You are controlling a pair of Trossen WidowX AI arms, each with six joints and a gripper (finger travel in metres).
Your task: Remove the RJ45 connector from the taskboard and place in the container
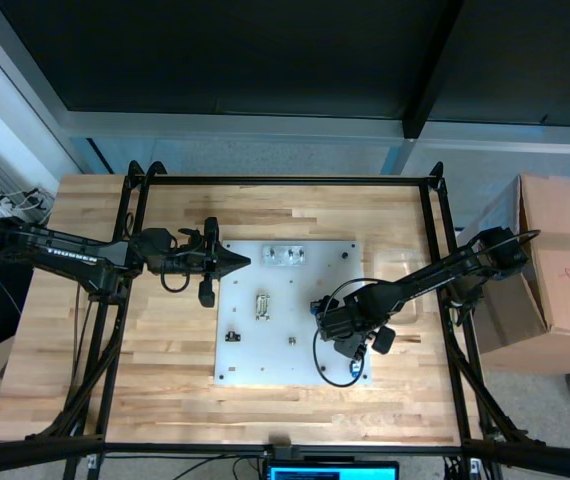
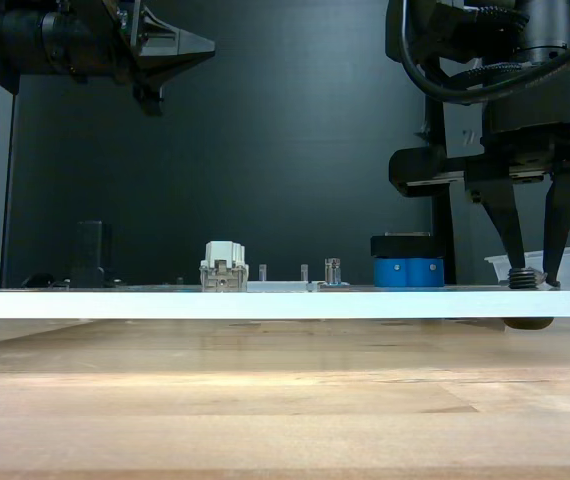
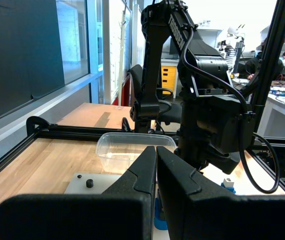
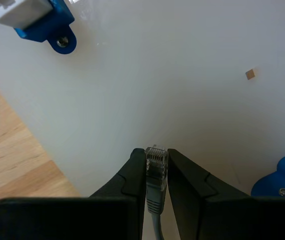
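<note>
1. Light wooden table [image 1: 165,380] inside a black frame, with a dark wall behind. A cardboard box [image 1: 560,270] with a red scribble I can't read sits off the table's right edge. The white taskboard [image 1: 265,355] is mid-table.
2. The only readable writing is "TROSSEN" in white along the left arm [image 1: 65,257], and again on the right arm [image 3: 177,25].
3. The RJ45 connector [image 4: 156,162] is a clear plastic plug with its contact rows showing through and a grey cable trailing back. It's out of its seat and pinched in the right gripper [image 4: 156,152], with its tip poking just past the fingertips.
4. That gripper points down over the taskboard's near right corner, fingers narrowed onto the plug. I can't tell if the plug touches the board.
5. A blue mount [image 4: 42,30] carrying a white socket is screwed to the board nearby.
6. The left gripper [image 1: 240,262] is up high over the taskboard's left edge, fingers pressed together and holding nothing.
7. The clear plastic container [image 3: 132,145] sits on the table off the taskboard's right edge.
</note>
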